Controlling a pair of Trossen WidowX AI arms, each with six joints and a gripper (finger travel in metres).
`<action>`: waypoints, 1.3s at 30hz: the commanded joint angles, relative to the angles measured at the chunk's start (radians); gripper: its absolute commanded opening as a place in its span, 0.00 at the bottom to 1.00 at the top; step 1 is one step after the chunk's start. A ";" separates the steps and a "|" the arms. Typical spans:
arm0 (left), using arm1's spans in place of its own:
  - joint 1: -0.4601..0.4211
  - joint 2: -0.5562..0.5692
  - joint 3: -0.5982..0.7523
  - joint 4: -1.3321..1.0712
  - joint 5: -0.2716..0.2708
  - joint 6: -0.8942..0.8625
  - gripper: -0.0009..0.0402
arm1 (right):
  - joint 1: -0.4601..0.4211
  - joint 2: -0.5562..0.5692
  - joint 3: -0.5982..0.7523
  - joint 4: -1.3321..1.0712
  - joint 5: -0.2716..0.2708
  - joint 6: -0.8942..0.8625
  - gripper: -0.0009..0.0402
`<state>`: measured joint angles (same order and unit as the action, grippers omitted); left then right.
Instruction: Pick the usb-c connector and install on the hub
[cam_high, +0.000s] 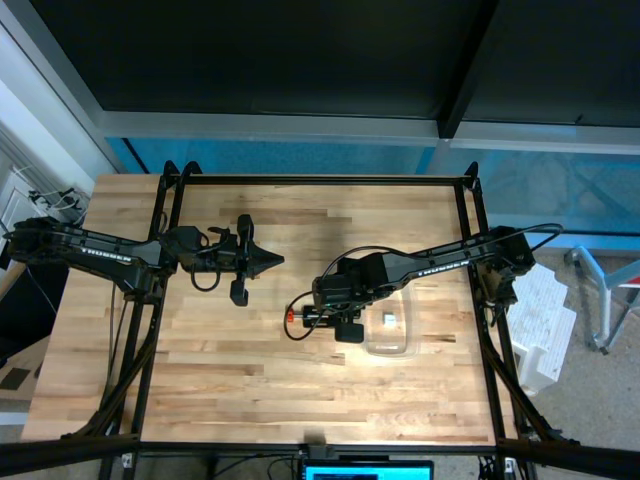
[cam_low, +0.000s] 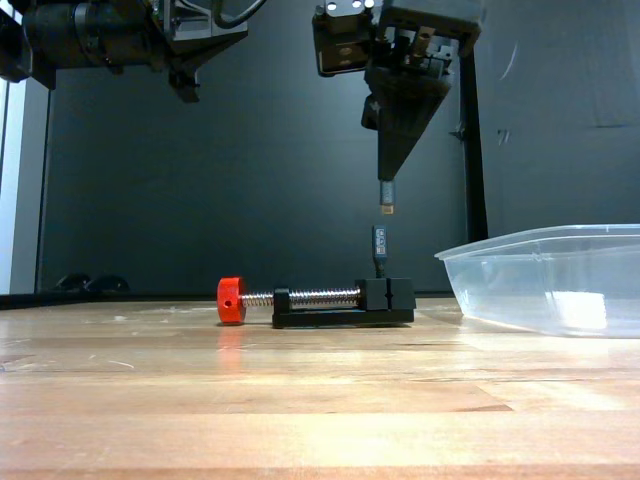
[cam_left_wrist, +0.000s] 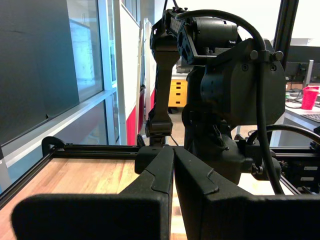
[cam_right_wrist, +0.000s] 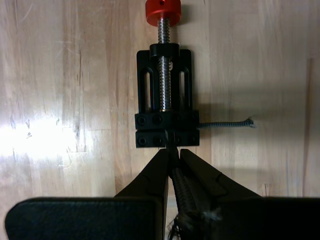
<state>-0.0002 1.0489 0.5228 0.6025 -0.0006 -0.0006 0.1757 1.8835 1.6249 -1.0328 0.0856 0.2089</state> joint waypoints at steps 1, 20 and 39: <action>0.000 0.000 0.000 0.000 0.000 0.000 0.02 | -0.002 0.009 0.011 -0.001 0.001 -0.007 0.02; 0.000 0.000 0.000 0.000 0.000 0.000 0.02 | -0.006 0.024 0.012 0.009 0.002 -0.016 0.02; 0.000 0.000 0.000 0.000 0.000 0.000 0.02 | -0.006 0.024 0.012 0.005 -0.005 -0.024 0.02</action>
